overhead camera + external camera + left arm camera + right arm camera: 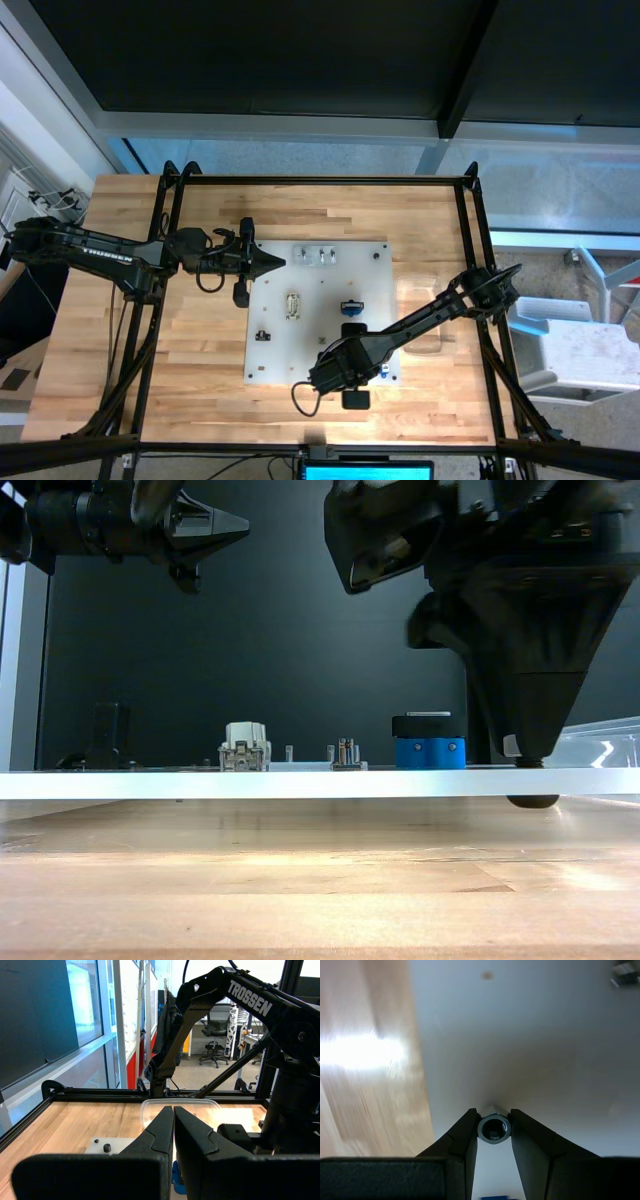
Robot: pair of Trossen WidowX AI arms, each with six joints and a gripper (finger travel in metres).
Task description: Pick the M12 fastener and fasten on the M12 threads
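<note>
While the left claw [173, 1110] hangs shut far-left, the right claw [493, 1119] pinches a small silver round nut [493, 1129], bore upright, low at the flat white board's [520, 1035] near-right edge.

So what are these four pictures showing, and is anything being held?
Two black robot arms stand at the sides of a wooden table, over a white board of parts. One picture looks down from above, one looks level along the table, two come from cameras on the arms. The left pincer hangs shut and empty over the board's far left edge. The right pincer, low at the board's near right, is shut on a small silver nut. Whether it is on its stud I cannot tell.
</note>
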